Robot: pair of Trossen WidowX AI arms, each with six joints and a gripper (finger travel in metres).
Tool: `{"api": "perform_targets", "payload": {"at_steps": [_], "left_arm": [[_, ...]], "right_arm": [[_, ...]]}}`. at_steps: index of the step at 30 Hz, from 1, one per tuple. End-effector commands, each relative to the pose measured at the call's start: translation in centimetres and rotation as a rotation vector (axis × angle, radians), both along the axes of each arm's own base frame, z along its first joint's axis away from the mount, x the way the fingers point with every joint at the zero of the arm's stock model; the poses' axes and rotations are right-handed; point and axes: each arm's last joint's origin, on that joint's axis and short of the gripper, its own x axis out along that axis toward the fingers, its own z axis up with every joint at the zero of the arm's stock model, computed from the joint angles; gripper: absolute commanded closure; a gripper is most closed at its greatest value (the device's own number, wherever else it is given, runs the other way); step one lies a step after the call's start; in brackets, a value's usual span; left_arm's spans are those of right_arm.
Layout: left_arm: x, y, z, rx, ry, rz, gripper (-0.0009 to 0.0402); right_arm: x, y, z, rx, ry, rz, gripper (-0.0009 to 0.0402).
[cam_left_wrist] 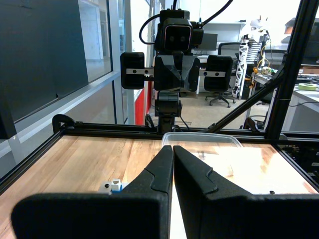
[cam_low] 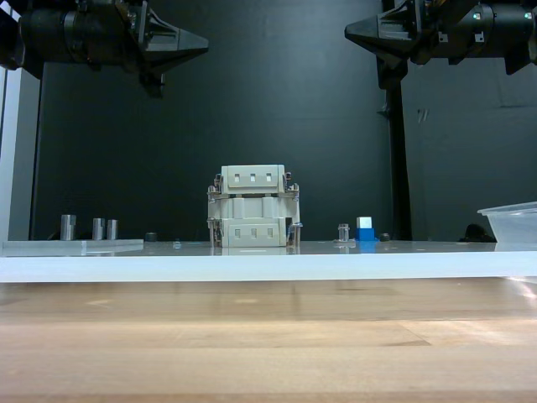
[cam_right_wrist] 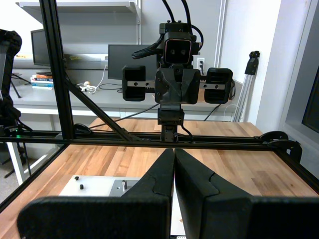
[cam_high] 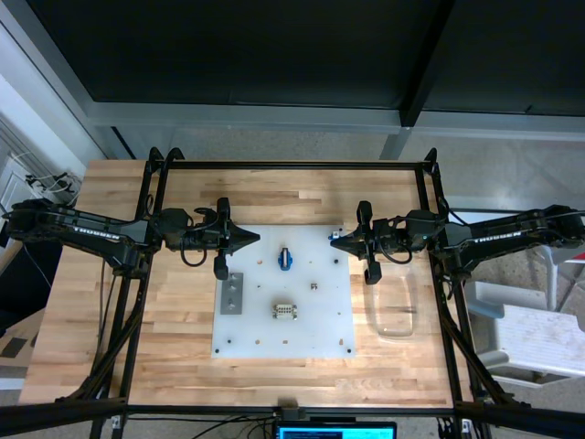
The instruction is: Remove the HAN10-E connector and place it in the container
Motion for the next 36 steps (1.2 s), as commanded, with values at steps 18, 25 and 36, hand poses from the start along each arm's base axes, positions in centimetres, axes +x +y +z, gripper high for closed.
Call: {"api": "perform_targets", "payload": {"at_steps": [18, 25, 36], "left_arm": [[0.0, 0.0, 0.0, 0.0, 0.0, -0.001, 0.0393], [0.0, 0.0, 0.0, 0.0, 0.0, 0.0, 0.0393], [0.0, 0.0, 0.0, 0.0, 0.0, 0.0, 0.0393]], "right_arm": [[0.4, 0.0, 2.1, 0.059, 0.003, 0.004, 0.0393], [0.8, 0.1, 4.8, 0.056, 0.104, 0.002, 0.0393], [2.5, 0.2, 8.6, 0.044, 0.492, -0.006, 0.0393]]}}
